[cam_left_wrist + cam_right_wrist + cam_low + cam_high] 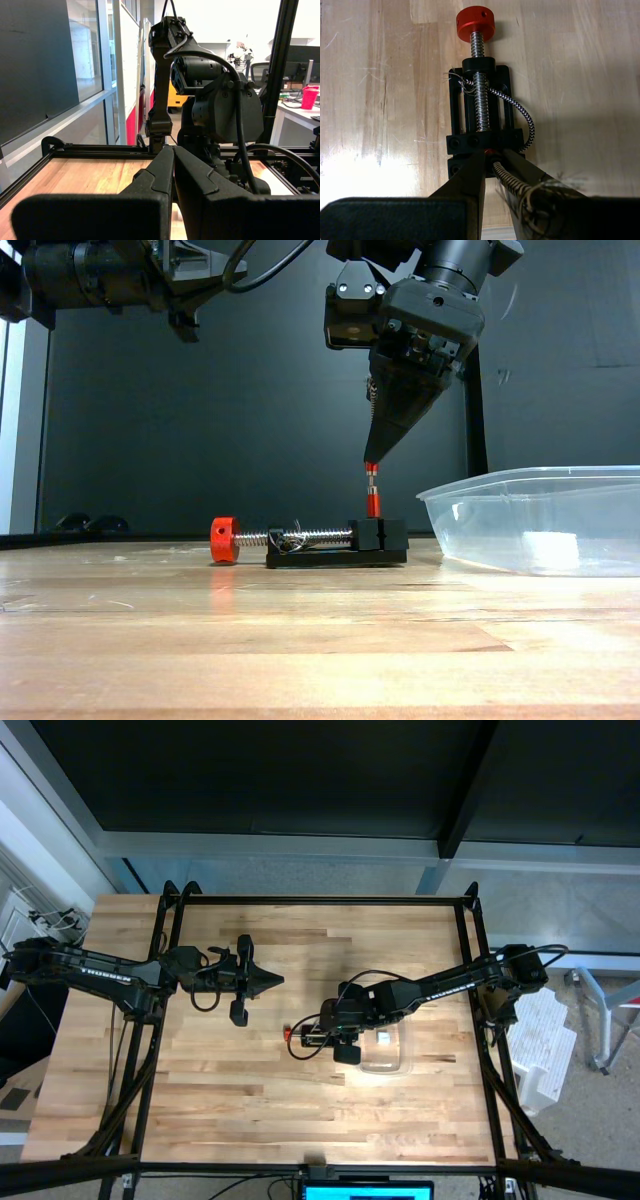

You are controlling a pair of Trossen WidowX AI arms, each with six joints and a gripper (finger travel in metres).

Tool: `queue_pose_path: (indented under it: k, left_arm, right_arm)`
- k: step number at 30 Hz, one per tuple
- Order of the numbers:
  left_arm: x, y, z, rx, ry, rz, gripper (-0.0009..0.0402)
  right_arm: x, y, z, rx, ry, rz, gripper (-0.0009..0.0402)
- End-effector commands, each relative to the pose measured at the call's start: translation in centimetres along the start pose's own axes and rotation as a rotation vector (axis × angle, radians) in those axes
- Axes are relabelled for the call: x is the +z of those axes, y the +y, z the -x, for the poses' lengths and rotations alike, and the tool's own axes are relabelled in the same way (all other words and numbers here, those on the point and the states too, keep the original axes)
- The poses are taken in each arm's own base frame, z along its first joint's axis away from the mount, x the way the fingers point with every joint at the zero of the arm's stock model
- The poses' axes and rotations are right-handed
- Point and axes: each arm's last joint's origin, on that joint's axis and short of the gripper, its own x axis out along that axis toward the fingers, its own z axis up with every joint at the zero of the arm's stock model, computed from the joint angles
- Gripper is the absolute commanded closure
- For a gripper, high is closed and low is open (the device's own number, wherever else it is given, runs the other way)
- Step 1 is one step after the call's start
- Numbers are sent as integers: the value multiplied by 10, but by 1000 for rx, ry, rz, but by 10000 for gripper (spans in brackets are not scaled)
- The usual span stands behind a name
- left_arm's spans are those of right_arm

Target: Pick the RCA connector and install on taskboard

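Status: pick complete, installation under way. The right gripper [371, 456] is clamped on the RCA connector [372, 485], holding it upright directly over the black end block of the taskboard [335, 552]. The connector's lower end appears to touch the block, but the low view cannot confirm that it is seated. Remaining: press home, release, withdraw. The left gripper [268, 980] is parked well apart over the table's left side, fingers together on nothing. Count — one connector, one taskboard, one clear tray [530, 510], two grippers.
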Motion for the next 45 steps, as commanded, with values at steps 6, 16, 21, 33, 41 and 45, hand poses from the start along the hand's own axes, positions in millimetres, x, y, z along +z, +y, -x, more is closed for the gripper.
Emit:
queue_pose_path:
  k: [6,16,21,33,41,45]
  left_arm:
    - [0,0,0,0,0,0,393]
    - [0,0,0,0,0,0,393]
    - [0,0,0,0,0,0,393]
    - [0,0,0,0,0,0,393]
    - [0,0,0,0,0,0,393]
    - [0,0,0,0,0,0,393]
  right_arm:
    - [-2,0,-2,-1,4,1,391]
    - [-4,0,-6,1,-8,-1,391]
    - [-5,1,-14,-1,5,3,391]
    - [-6,2,-23,-5,23,2,391]
    - [-6,1,-21,-4,17,3,391]
    - [-5,1,-19,-4,13,3,387]
